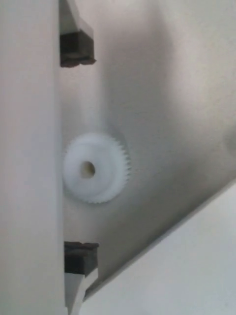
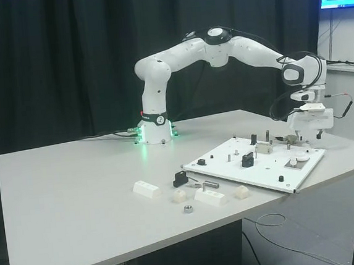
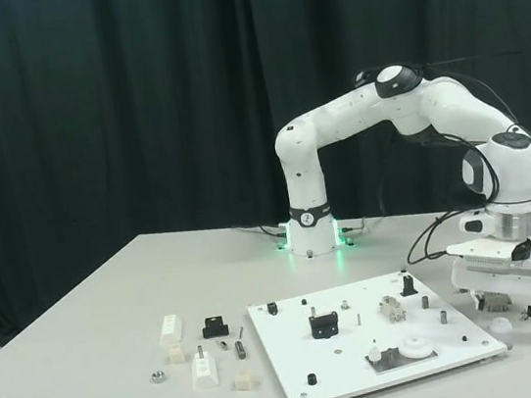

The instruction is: Remove large gear.

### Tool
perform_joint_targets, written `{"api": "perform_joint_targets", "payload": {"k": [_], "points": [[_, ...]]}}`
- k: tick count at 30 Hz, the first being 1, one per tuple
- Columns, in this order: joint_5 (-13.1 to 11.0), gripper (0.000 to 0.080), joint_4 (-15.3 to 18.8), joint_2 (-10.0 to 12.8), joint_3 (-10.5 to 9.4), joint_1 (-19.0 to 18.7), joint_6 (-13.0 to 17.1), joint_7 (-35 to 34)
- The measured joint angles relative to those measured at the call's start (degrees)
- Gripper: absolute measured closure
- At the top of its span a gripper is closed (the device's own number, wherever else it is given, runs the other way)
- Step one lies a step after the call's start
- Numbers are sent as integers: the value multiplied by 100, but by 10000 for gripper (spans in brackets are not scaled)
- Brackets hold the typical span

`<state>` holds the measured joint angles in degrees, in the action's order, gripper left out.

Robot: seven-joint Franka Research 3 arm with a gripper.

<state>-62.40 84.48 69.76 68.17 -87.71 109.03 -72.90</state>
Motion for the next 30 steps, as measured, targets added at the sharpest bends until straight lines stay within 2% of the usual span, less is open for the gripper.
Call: {"api": "perform_joint_targets", "payload": {"k": [12,24,30], "points": [[0,7,-2,-74,120,6,-47,0],[10,3,-2,-75,130,13,-51,-205],[294,3,-9,-74,130,9,-51,159]]}}
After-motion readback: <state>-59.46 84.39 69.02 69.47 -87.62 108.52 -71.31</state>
